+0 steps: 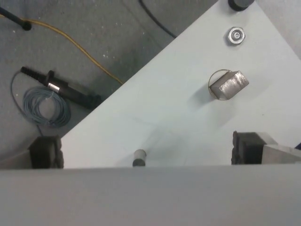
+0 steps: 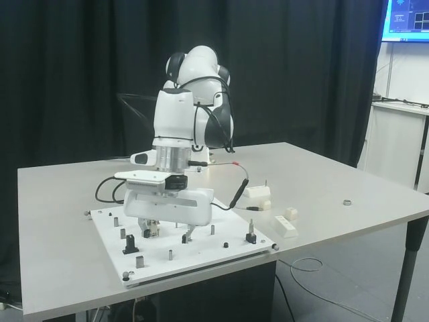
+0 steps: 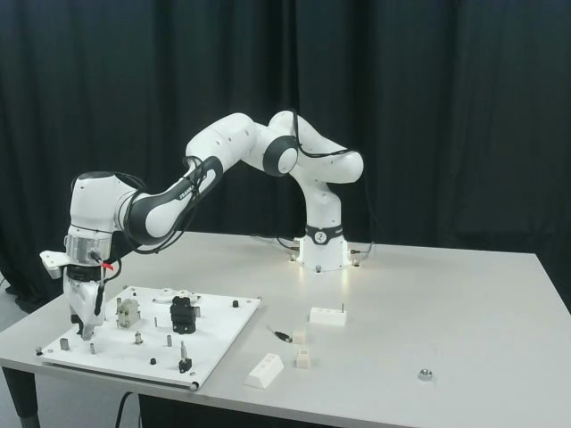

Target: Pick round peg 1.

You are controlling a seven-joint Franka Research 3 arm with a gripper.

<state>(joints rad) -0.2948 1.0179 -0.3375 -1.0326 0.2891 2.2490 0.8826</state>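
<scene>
Wrist view, low centre: the peg [image 1: 139, 157] stands upright on the white board [image 1: 188, 117], between the two black fingers [image 1: 45, 151], which are spread wide and hold nothing. The gripper [image 1: 146, 151] is aligned over it; closing and lifting remain, so the pick looks about half done. Beyond, upper right, a grey block [image 1: 229, 84] and a nut [image 1: 236, 36]. Board lies on the counter [image 2: 322, 181].

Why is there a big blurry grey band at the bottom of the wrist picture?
Wrist view: that band is part of the gripper sitting too close to the camera, so it hides the board's lower part. The round peg casts a soft shadow. Second room view: a bright glow sits by the arm's base.
</scene>
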